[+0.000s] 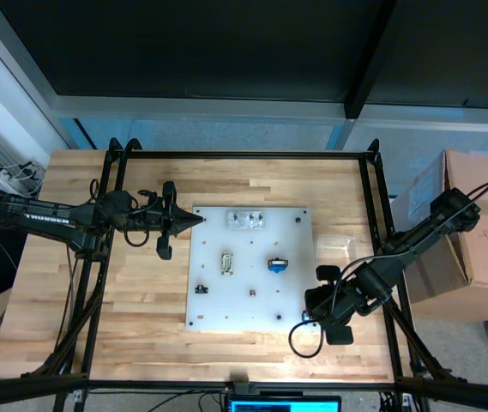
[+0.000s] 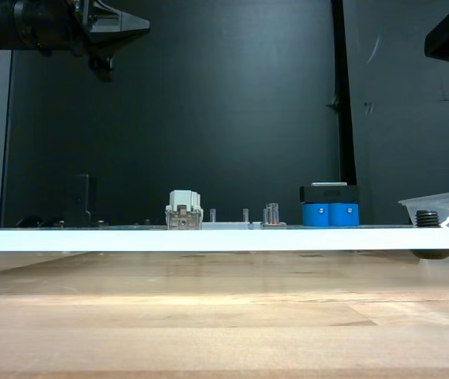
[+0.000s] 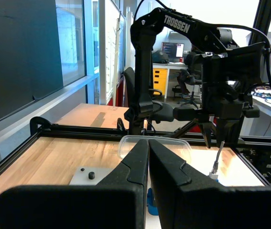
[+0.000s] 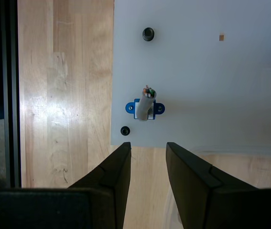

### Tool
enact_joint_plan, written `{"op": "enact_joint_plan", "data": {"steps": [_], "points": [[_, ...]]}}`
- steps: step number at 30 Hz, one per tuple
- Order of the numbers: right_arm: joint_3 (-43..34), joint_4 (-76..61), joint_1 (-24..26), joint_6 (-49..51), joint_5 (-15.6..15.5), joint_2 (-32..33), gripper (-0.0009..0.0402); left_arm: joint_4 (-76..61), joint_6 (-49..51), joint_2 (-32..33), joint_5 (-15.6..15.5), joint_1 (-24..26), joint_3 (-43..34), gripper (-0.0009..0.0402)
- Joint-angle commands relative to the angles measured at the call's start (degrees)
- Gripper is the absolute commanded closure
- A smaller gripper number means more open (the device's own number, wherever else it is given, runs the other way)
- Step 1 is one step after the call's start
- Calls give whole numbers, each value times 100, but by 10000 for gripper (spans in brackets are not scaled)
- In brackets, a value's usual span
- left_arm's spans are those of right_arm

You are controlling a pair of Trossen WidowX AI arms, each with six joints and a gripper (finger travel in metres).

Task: Pick the RJ45 connector and install on the taskboard

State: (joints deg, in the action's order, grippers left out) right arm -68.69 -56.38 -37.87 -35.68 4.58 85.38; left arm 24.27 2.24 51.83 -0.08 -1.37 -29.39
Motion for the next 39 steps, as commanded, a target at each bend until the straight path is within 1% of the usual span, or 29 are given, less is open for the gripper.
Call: {"op": "enact_joint_plan", "data": {"steps": [1,4,7,11,13,16,20,22,26,30,33,36,39], "points": [[4,4,55,15,289,-153,311,2,-2,2,2,-2,0,393],[35,11,232,98,704,-409,331,2,-2,2,2,-2,0,393],[114,129,542,348,944,-743,355,2,0,2,2,-2,0,393],[374,789,1189,1025,907,-1233,397,2,0,2,2,-2,0,393],[509,1167,1602,1408,780,-1432,390,2,-2,2,2,0,0,393],[686,1751,2166,1969,730,-1720,394,0,-2,2,2,-2,0,393],[1010,2791,2887,2544,428,-2065,393,2,-2,2,2,0,0,393],[1248,3480,3206,2697,350,-2208,394,2,0,2,2,-2,0,393],[1818,4900,3720,2894,-166,-2457,394,2,-2,2,2,0,0,393],[2323,6151,4039,2896,-588,-2538,394,2,-2,2,2,-2,0,393],[2667,7053,4120,2855,-769,-2542,394,2,-2,2,2,0,0,393],[2997,7803,4148,2848,-778,-2540,394,2,-2,2,2,-2,0,393],[3268,8223,4225,2865,-835,-2540,394,2,-2,2,2,0,0,393]]}}
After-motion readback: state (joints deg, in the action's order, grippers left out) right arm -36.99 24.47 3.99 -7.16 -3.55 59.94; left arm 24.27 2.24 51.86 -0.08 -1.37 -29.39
